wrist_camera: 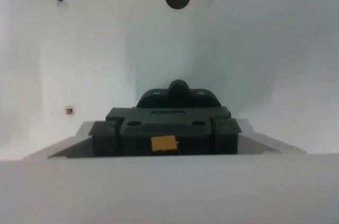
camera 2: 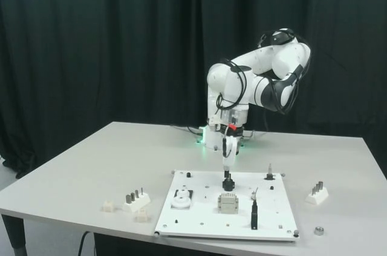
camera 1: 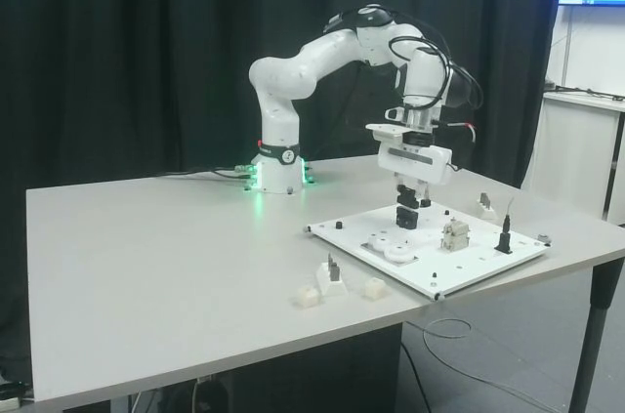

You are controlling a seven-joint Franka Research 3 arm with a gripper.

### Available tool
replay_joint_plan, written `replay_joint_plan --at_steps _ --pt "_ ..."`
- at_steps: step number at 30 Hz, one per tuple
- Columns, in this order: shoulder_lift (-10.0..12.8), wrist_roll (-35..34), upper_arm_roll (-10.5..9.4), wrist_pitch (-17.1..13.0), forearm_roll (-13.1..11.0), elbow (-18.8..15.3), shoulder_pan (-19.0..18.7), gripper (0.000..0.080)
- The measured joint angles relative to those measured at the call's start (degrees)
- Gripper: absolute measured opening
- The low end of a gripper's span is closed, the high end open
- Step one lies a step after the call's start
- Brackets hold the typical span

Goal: Insert D-SUB.

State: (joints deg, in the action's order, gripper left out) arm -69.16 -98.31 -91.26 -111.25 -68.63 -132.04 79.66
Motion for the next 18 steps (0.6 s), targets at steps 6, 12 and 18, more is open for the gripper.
replay_joint_plan --at_steps 6,12,18 --pt "0.0 0.0 -0.44 -0.4 0.0 -0.1 0.0 0.0378" --pt "0.0 0.0 -0.82 -0.7 0.0 -0.2 -0.1 0.0378" --pt "0.0 0.0 -0.86 -1.2 -0.7 -0.5 -0.5 0.0378"
